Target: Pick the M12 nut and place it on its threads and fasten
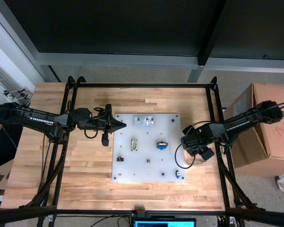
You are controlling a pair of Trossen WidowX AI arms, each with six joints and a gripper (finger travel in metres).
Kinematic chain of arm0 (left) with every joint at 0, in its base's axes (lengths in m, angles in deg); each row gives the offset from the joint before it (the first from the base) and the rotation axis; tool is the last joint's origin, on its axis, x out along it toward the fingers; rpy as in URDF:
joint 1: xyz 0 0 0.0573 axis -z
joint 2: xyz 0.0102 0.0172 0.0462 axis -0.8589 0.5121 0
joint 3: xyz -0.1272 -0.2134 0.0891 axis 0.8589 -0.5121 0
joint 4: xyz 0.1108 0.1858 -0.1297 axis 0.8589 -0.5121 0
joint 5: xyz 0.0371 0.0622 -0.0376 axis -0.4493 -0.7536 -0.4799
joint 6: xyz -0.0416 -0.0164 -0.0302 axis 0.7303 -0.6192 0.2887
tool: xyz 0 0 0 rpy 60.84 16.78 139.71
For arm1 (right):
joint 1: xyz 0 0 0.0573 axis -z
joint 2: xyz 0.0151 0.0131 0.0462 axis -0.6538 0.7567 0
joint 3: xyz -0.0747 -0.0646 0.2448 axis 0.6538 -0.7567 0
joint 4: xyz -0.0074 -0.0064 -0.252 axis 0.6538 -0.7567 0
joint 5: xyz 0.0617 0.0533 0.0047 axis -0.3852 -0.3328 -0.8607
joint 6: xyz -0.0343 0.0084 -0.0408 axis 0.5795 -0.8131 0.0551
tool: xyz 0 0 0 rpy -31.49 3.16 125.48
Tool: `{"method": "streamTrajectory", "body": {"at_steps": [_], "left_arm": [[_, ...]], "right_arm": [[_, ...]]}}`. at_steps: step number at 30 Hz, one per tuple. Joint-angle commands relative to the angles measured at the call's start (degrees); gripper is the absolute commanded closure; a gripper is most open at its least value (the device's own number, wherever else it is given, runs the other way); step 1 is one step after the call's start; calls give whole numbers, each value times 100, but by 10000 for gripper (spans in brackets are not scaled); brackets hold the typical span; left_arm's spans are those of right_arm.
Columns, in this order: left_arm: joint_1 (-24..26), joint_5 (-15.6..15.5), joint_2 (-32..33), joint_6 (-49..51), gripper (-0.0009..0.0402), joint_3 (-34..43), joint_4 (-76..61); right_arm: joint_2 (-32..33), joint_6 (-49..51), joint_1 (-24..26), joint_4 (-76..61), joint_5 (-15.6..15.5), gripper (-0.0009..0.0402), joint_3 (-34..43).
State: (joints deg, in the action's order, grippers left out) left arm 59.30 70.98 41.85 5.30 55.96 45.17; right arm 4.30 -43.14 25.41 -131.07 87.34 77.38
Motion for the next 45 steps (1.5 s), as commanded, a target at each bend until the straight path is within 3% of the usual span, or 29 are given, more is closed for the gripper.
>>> {"method": "streamTrajectory", "body": {"at_steps": [1,12,21,28,35,45], "left_arm": [[-2,0,2,-2,393,2,2],[-2,0,2,0,393,2,2],[-2,0,2,-2,393,2,2],[-2,0,2,0,393,2,2],[0,0,2,-2,393,2,2],[0,0,2,0,393,2,2]], "right_arm": [[85,17,2,44,13,178,-31],[116,892,4,94,-13,178,-35],[116,3633,2,94,-63,178,-35],[129,5121,2,166,-63,178,-74],[236,5405,7,481,-216,178,-278],[247,5598,92,844,-208,178,-529]]}}
